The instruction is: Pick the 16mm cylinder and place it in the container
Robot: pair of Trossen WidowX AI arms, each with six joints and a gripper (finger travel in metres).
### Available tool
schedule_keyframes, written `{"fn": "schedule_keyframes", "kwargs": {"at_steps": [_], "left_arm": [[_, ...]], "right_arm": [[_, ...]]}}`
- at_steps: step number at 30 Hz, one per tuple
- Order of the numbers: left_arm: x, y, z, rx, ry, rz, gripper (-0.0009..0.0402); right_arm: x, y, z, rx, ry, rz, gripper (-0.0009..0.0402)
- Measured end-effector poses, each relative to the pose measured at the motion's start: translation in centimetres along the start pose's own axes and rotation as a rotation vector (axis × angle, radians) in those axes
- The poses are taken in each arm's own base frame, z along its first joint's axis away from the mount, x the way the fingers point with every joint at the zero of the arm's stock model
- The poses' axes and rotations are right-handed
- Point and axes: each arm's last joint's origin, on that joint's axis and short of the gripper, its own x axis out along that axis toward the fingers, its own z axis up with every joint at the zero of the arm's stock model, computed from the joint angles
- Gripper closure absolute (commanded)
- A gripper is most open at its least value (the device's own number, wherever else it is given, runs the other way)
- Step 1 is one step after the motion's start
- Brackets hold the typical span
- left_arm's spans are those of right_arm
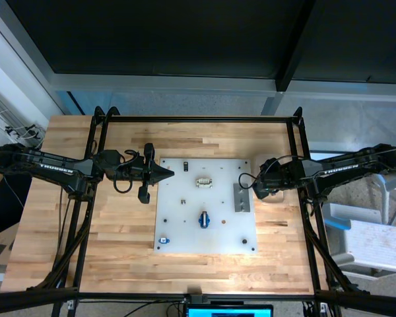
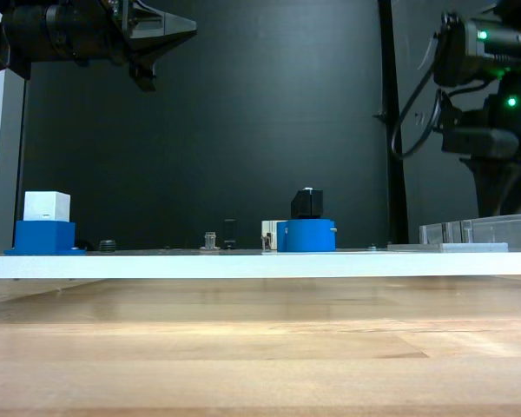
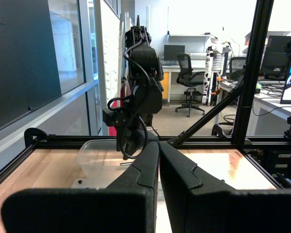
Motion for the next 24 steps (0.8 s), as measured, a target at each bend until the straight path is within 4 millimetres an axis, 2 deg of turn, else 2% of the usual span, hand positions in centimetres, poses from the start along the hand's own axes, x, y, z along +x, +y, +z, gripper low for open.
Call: {"fn": "schedule_keyframes", "kwargs": {"at_steps": [12,17,24], "left_arm": [[0.0,0.0,0.0,0.000,0.000,0.000,0.0393],[0.0,0.0,0.0,0.000,0.000,0.000,0.0393],[0.0,0.0,0.0,0.000,0.001,0.000,0.0393]], "right_arm": [[-5.4,0.4,2.0,0.006,0.076,0.044,0.0221],[-6.3,0.2,2.2,0.004,0.123,0.046,0.0232],[-6.4,0.3,2.1,0.005,0.144,0.054,0.0242]]}}
